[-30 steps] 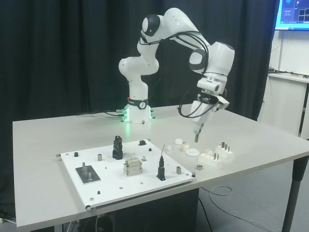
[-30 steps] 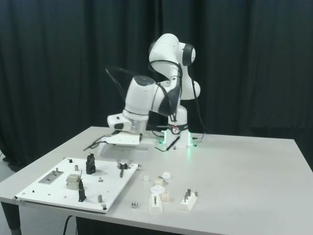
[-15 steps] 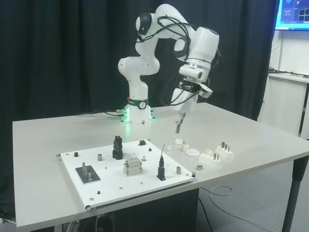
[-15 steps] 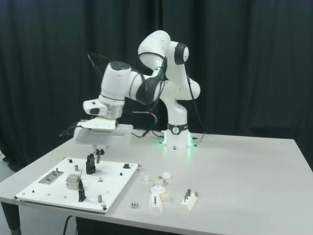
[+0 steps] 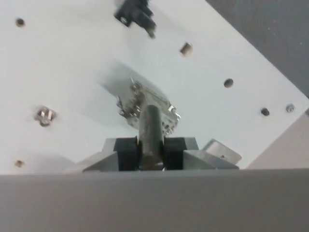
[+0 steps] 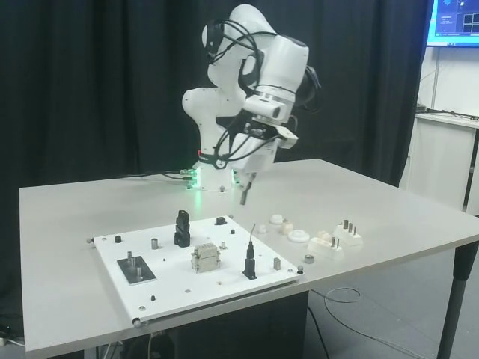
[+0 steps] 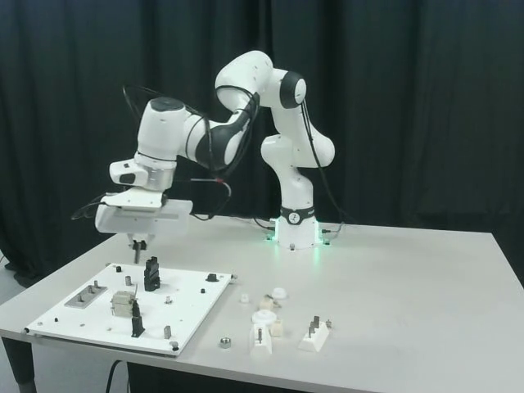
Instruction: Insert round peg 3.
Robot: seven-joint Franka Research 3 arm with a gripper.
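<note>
Peg (image 5: 150,130) now above connector (image 5: 129,104)

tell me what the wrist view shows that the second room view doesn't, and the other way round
Only the wrist view shows the grip up close: the hand is shut on the round peg, whose tip points down at the board.

Only the second room view shows the whole white arm, its base with the green light, and the loose white parts on the grey table beside the board.

Both show the white board and the metal connector on it, below the hand.
</note>
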